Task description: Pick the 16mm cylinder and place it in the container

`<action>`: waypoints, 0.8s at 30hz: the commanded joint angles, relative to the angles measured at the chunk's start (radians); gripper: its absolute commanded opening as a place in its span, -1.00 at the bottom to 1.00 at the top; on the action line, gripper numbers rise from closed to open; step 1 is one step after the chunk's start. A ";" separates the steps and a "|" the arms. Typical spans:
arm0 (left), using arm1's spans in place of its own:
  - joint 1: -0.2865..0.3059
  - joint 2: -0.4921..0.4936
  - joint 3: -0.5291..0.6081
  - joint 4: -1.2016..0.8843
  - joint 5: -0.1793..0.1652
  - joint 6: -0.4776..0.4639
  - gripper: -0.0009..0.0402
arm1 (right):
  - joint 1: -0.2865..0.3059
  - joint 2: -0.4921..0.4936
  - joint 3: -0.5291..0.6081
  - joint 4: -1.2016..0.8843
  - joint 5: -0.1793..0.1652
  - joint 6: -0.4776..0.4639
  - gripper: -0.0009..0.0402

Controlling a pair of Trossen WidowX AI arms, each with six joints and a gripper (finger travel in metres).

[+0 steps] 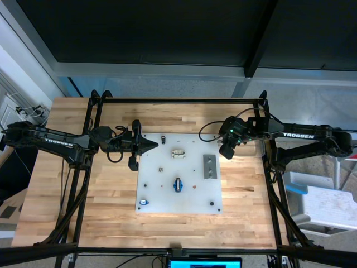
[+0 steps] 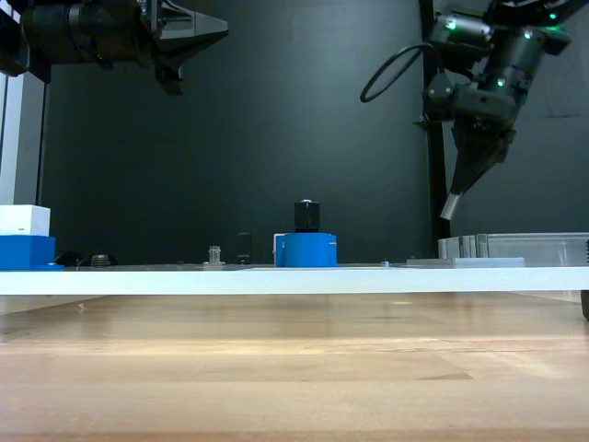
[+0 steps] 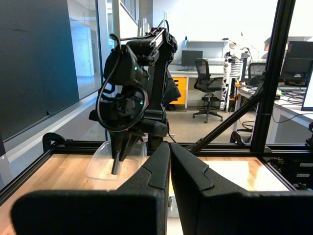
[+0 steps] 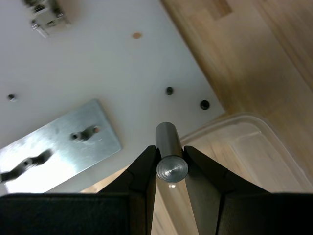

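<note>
Wooden counter (image 1: 111, 212) holds a white board (image 1: 167, 195). We see our right pincer (image 4: 169, 157) squeezing the 16mm cylinder (image 4: 167, 139) in the air, over the container (image 4: 264, 128) edge. Our left pincer (image 3: 169, 149) is closed on nothing, high up.

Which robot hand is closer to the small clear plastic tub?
The right hand, gripping a short grey metal cylinder, hangs just over the clear tub's rim; the left hand is raised across the white board.
</note>
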 commanded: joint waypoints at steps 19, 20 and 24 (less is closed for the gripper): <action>0.000 0.000 0.000 0.000 0.000 0.000 -0.96 | -0.108 -0.130 -0.203 0.122 0.080 0.087 -0.88; 0.000 0.000 0.000 0.000 0.000 0.000 -0.96 | -0.114 -0.130 -0.207 0.128 0.080 0.087 -0.88; 0.000 0.000 0.000 0.000 0.000 0.000 -0.96 | -0.143 -0.130 -0.217 0.150 0.079 0.092 -0.88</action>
